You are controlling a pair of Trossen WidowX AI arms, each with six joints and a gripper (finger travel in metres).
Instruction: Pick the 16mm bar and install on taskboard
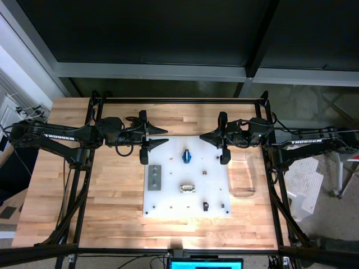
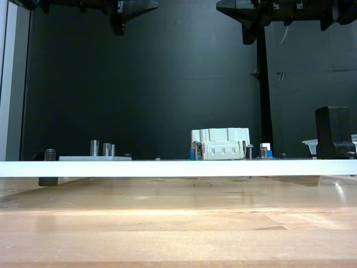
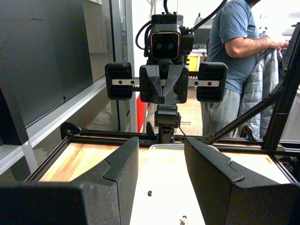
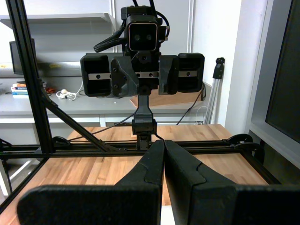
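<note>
I cannot pick out the 16mm bar for certain; neither gripper holds anything. Short metal pegs (image 2: 95, 148) stand upright on a grey plate (image 1: 154, 178) at the left of the white taskboard (image 1: 168, 208). My left gripper (image 1: 166, 136) hovers above the board's far left corner, open and empty, its fingers (image 3: 117, 173) spread wide. Facing it, my right gripper (image 1: 201, 137) hangs over the far right part of the board, shut on nothing, its fingers (image 4: 152, 164) pressed together. Both grippers hang high above the board in the low view.
On the board are a blue part (image 1: 186, 156), a white connector (image 1: 187, 189) and a small black block (image 1: 206, 205). A clear tray (image 1: 245, 175) lies just off the board's right edge. A black frame (image 1: 179, 101) rings the wooden table.
</note>
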